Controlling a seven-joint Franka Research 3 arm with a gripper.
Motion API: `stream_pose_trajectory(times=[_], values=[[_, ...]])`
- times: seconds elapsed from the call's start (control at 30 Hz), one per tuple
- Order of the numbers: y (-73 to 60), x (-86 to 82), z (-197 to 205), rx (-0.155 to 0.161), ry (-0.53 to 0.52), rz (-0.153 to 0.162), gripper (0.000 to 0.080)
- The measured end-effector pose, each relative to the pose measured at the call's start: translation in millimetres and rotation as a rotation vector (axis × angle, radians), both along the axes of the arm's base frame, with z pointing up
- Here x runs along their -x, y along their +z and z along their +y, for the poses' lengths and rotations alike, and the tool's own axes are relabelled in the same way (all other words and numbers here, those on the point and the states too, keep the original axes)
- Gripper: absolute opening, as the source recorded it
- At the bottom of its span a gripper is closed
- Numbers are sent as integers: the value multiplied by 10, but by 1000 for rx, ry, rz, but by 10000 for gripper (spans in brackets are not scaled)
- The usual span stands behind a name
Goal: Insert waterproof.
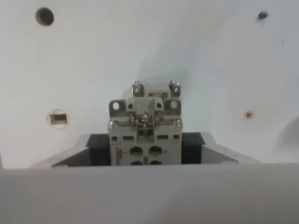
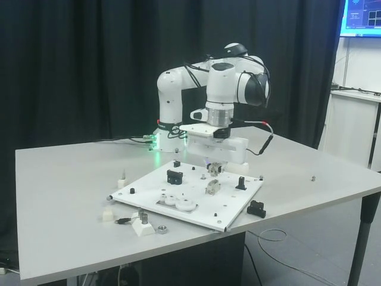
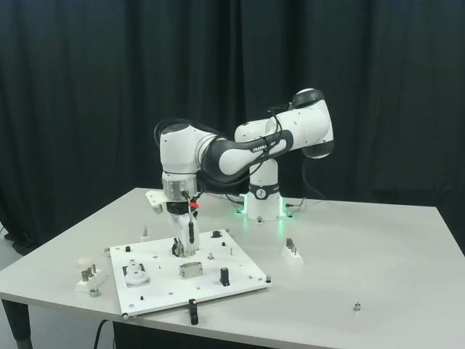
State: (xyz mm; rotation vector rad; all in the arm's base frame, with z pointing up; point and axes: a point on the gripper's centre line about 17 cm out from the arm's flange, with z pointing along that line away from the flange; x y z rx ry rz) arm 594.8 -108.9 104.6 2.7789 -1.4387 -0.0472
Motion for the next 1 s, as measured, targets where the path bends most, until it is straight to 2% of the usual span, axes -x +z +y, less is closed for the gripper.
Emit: stream_pose_trajectory(times=[0.23,0.53,1.0], values=[[-64,32,54,-8,-30,16,310],[-90,100,-18,20,-39,40,310],[-120,98,-57,36,-62,38,310]])
